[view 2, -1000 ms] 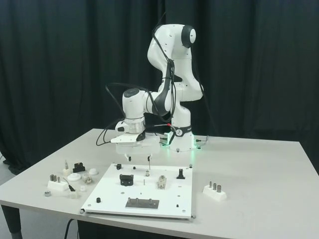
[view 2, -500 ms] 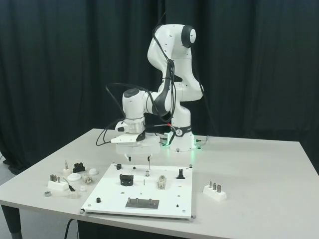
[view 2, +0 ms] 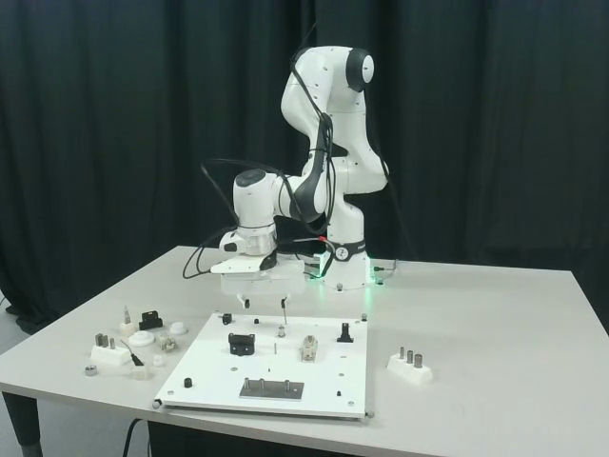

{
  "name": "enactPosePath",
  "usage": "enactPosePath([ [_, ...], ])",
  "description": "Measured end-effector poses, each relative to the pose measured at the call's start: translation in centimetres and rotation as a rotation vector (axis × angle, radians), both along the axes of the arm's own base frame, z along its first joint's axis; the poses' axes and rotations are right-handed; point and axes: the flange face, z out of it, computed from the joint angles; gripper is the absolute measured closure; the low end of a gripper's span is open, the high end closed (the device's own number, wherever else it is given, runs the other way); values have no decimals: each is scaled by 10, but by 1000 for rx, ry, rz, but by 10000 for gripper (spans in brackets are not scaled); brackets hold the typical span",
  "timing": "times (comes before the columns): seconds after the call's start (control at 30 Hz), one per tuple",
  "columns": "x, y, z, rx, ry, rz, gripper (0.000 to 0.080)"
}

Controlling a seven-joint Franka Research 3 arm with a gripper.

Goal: Insert round peg 1.

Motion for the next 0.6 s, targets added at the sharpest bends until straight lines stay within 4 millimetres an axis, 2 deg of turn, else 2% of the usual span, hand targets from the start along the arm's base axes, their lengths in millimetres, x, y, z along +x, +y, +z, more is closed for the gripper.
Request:
enactPosePath([
  [0.6, -3, 0, -1, -7, 24, 21, 3],
])
